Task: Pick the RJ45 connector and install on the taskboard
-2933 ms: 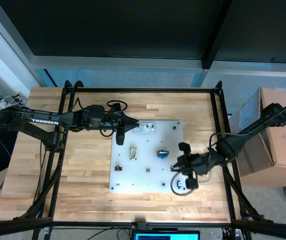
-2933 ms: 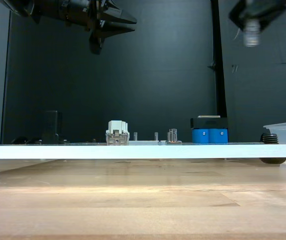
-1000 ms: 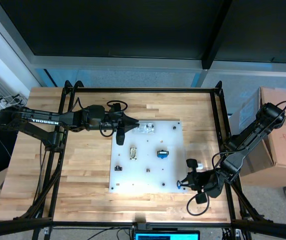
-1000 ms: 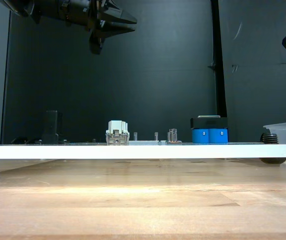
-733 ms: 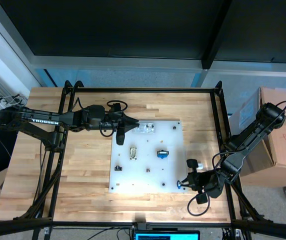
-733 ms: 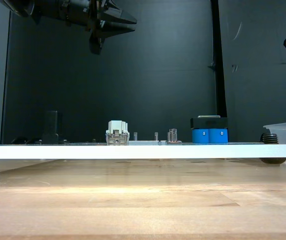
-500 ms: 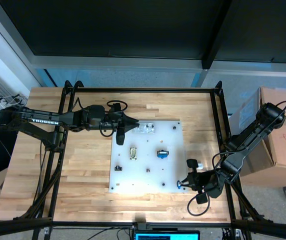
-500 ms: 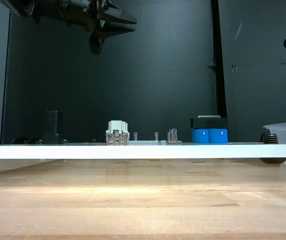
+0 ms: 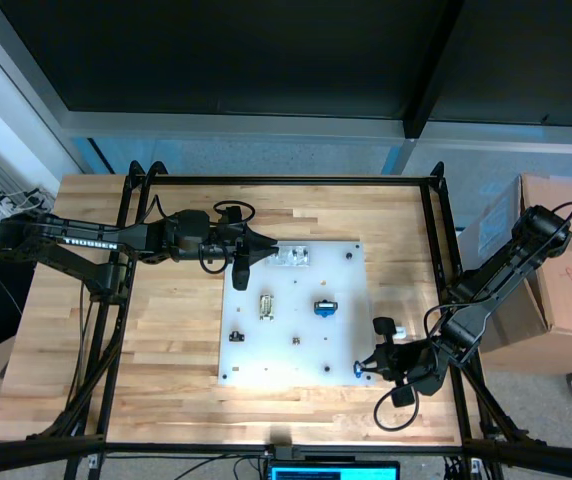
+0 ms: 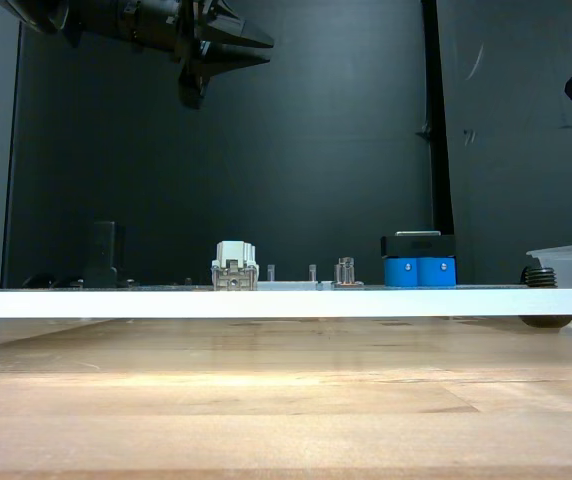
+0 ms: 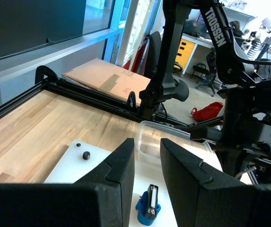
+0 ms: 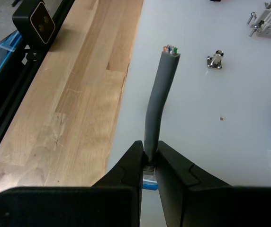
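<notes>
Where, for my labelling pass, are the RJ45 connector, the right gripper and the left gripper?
RJ45 connector (image 12: 148,172): right wrist view, plug body showing between the fingers.
right gripper (image 12: 148,147): right wrist view, midway between fingertips, shut on the connector.
left gripper (image 11: 147,144): left wrist view, open gap between fingertips.

The room around me.
My wooden table (image 9: 171,330) fills mid-frame, cardboard box (image 9: 561,285) at right edge, grey floor (image 9: 296,158) beyond.
</notes>
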Robot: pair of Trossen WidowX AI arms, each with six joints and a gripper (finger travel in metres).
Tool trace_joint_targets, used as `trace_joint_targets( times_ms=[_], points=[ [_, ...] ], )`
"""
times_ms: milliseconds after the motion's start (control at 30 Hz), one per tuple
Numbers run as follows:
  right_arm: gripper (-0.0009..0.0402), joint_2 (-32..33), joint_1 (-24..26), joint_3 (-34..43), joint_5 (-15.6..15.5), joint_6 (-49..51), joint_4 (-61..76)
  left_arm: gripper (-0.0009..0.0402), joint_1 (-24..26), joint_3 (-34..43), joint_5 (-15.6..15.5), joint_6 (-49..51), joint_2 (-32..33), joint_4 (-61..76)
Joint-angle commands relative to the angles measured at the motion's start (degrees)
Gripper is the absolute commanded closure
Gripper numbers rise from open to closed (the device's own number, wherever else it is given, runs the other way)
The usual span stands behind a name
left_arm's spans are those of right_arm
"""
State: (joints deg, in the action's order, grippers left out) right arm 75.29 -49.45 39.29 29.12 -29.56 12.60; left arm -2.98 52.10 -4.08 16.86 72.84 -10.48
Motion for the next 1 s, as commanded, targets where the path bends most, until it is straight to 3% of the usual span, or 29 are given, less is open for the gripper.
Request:
trace_joint_targets(
  times_ms=[33, 1000],
  points=[
    [0.0391, -0.09, 0.09, -0.17, -0.09, 0.00, -0.09, 0.0322, 0.00, 0.02, 0.02, -0.02, 0.00, -0.02],
    [0.0391, 0.20, 0.09, -0.61, -0.11, 0.22, -0.98, 0.0322, 0.00, 0.02, 0.02, -0.02, 0.00, -0.02]
  ],
)
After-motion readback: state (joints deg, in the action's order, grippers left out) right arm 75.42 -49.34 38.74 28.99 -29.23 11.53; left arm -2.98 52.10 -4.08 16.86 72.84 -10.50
